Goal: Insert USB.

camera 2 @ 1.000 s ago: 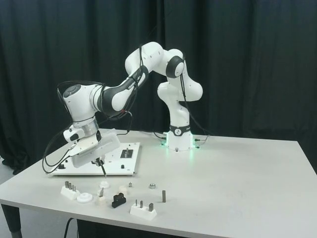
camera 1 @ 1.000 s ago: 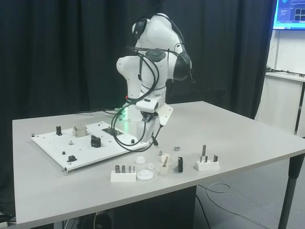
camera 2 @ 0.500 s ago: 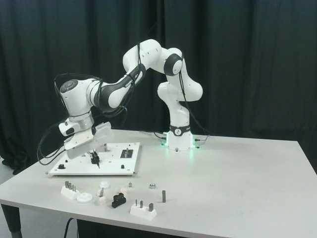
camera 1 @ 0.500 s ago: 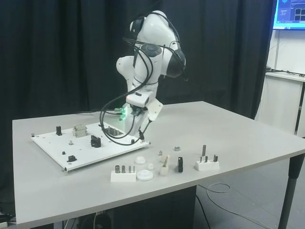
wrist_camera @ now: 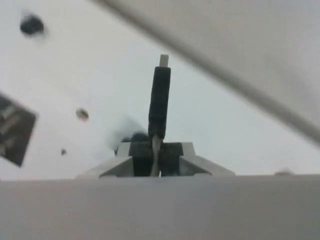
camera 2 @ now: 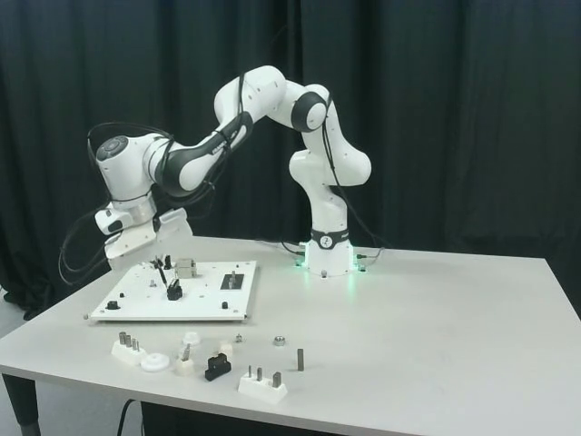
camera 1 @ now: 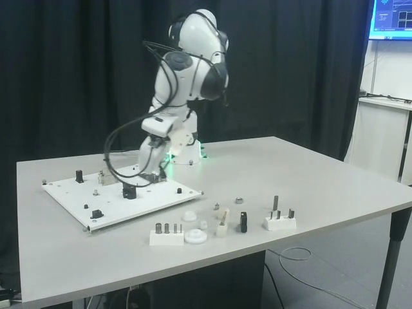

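Gripper is clamped on a black USB plug; in the wrist view both fingers press the plug's rear end, and its pale metal tip points away from the camera toward the white board below. Plug is off the board surface, not seated in anything.

Second room view: the white arm reaches from its base out over the white assembly board, which lies on the grey table. The gripper hangs above the board's middle, with the plug a thin dark stick slanting down from it. The plug tip is near a small black block on the board and a grey boxy fixture just beside it; I cannot tell whether the tip touches either.

First room view: the gripper sits over the board, close to the black block.

Along the table's front edge, off the board: a white holder with pegs, a white gear, a small black part, and a second white peg holder. All well apart from the gripper.
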Action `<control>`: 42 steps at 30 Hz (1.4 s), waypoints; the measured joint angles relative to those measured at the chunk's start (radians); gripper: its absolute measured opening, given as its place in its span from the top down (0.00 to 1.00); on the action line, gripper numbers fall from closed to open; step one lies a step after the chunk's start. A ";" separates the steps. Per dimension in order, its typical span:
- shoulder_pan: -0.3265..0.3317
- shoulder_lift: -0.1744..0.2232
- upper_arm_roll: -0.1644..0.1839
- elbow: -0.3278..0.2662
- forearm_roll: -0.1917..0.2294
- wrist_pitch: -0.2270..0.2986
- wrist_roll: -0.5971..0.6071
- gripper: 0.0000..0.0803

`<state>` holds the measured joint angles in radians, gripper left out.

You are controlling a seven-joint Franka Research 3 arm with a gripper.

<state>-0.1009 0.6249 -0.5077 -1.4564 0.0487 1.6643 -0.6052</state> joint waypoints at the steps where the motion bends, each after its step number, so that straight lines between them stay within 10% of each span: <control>1: -0.007 -0.006 0.000 -0.006 -0.006 0.000 -0.007 0.96; 11: -0.065 -0.069 -0.041 -0.087 -0.050 0.032 -0.118 0.96; 42: -0.077 -0.289 -0.382 -0.453 -0.052 0.329 -0.541 0.97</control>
<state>-0.1776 0.3363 -0.8893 -1.9094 -0.0037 1.9930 -1.1466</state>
